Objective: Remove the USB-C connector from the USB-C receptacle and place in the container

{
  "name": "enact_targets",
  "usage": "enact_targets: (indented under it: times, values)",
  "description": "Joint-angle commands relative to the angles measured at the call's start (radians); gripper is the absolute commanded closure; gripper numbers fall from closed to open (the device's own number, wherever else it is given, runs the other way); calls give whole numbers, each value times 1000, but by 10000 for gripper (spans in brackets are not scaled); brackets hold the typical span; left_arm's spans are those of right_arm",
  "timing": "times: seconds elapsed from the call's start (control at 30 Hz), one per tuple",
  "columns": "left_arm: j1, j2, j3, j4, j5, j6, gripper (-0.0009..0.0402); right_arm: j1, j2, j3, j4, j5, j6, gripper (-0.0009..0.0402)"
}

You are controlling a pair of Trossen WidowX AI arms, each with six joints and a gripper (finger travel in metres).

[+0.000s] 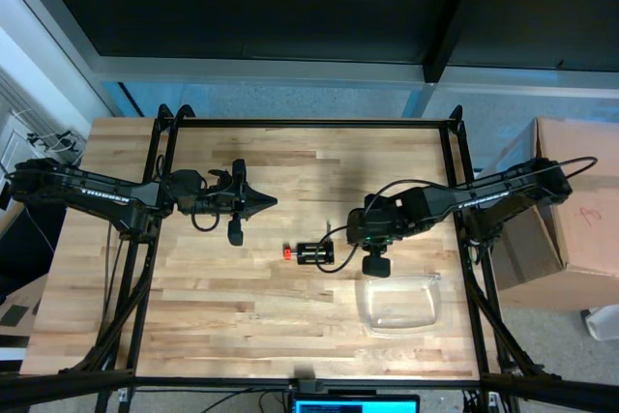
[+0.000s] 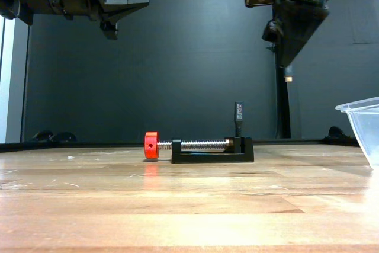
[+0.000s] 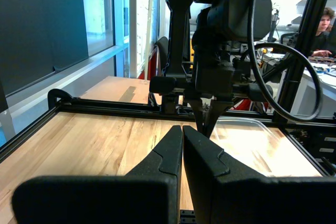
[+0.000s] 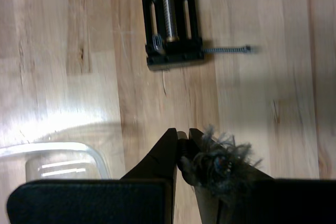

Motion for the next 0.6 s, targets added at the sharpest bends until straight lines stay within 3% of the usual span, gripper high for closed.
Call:
enact_targets:
  times: [0.03,0.6]
  values:
    - [0,0,0,0,0,0,393,2,-20,-24,2,1,16,360]
    - [0,0,0,0,0,0,393,47,-222,-233,-9,-6,88,292]
